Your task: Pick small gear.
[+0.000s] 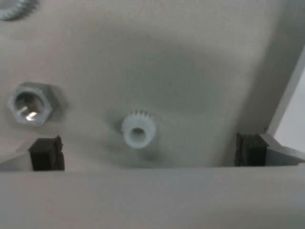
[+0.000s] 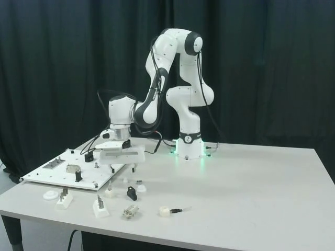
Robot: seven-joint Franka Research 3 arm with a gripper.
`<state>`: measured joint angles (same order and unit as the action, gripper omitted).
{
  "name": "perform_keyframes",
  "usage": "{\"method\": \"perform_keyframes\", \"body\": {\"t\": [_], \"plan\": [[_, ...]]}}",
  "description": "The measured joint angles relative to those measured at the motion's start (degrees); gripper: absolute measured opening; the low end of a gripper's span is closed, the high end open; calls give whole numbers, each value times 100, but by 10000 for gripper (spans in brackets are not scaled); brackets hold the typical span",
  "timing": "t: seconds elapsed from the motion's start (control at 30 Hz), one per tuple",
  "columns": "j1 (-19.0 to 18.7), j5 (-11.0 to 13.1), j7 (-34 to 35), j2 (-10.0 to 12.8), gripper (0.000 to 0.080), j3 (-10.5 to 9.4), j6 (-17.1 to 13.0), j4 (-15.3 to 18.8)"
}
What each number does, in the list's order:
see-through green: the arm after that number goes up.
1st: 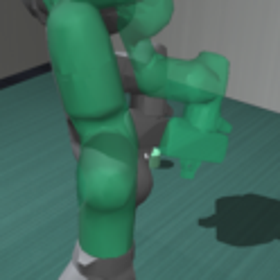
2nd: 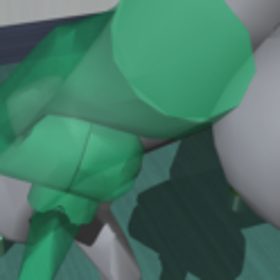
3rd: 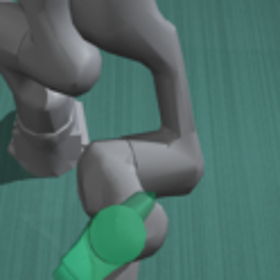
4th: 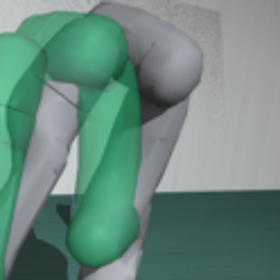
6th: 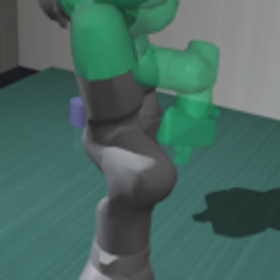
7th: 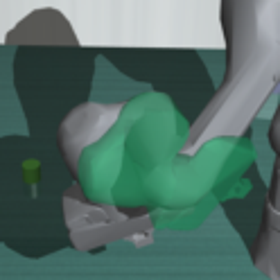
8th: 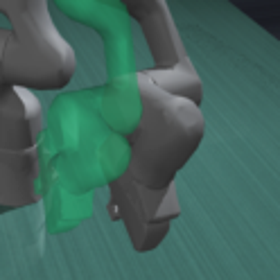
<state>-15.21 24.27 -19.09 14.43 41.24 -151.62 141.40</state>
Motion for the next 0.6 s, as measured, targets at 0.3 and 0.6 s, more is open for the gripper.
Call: {"method": "perform_keyframes", "body": {"t": [0.3, 0.6], "plan": [[-48, 5, 0, 5, 800, 0, -76, 48], [-48, 7, -7, 106, 800, -2, -196, 87]]}}
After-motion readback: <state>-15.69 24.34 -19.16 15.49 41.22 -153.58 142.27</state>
